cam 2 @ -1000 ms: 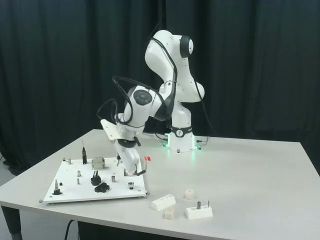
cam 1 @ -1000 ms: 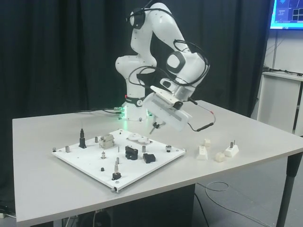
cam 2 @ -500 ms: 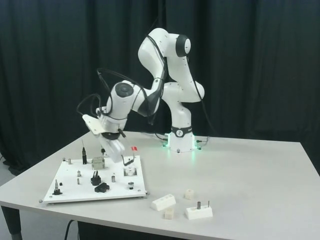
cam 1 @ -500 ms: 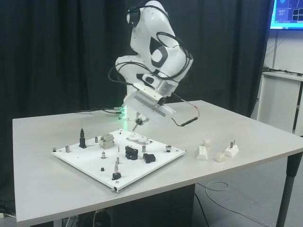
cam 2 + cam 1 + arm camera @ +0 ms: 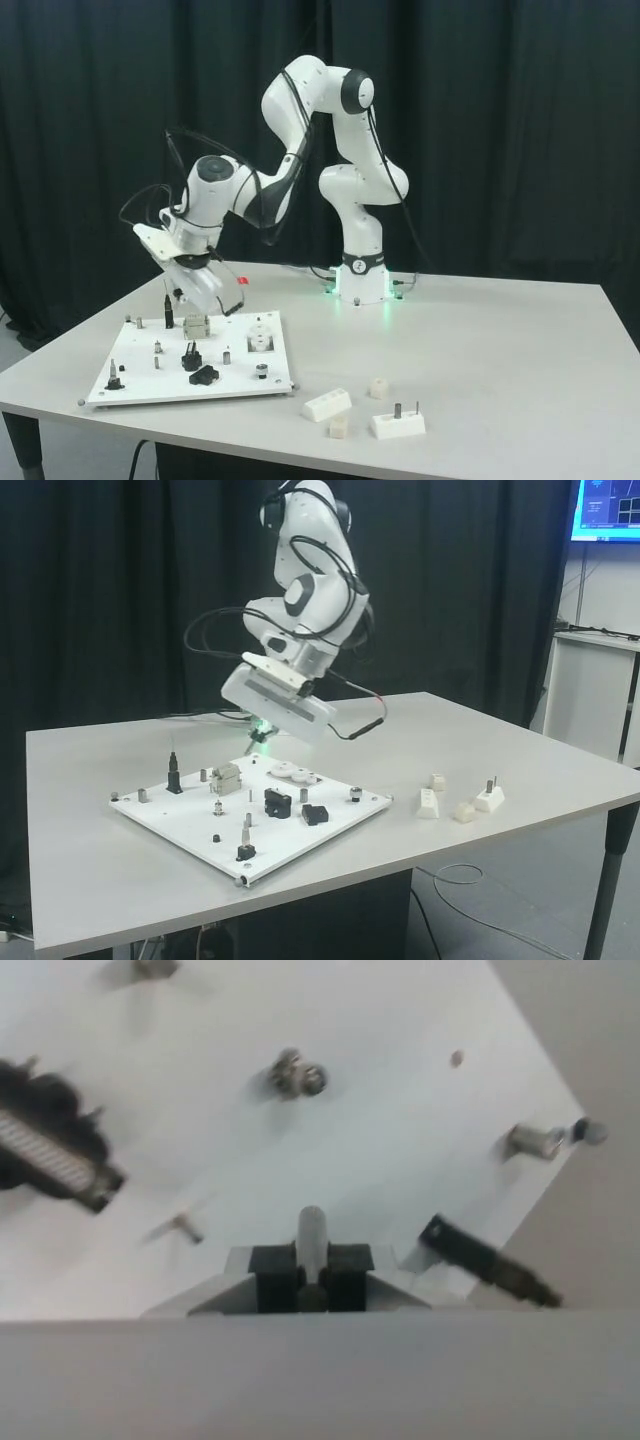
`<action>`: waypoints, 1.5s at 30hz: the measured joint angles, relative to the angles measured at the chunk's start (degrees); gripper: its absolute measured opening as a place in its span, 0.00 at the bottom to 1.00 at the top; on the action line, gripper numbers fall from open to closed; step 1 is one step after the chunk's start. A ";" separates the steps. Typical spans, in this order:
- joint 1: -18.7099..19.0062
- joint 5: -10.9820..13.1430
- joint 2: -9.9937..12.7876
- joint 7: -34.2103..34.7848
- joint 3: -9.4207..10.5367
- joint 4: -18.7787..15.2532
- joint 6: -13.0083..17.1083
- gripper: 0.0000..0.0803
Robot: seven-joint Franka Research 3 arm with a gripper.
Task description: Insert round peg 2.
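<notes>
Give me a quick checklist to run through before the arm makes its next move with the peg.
1. Peg in grip: the gripper holds a small grey peg between its black fingers. Ok.
2. Gripper over the white board: ok in both room views.
3. Clear of the board: the gripper hangs above it, touching nothing. Ok.
4. Peg lined up with its hole: cannot tell; no target hole can be picked out.
5. Peg upright: not ok; the gripper is tilted.
6. Nearby black post beside the gripper: apart for now. Ok, but watch it.
</notes>
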 joint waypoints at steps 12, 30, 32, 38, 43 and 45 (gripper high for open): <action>-2.06 2.97 0.06 -10.33 -4.54 -0.07 6.93 0.08; -4.59 17.81 0.57 -25.43 -11.39 -1.72 17.80 0.08; -4.66 19.47 0.76 -26.04 -12.03 -1.75 18.49 0.08; -5.25 24.32 1.46 -26.52 -13.51 -1.80 20.06 0.08; -6.28 28.59 2.11 -26.52 -13.90 -1.80 20.62 0.08; -6.79 30.34 2.40 -26.53 -13.91 -1.79 20.78 0.08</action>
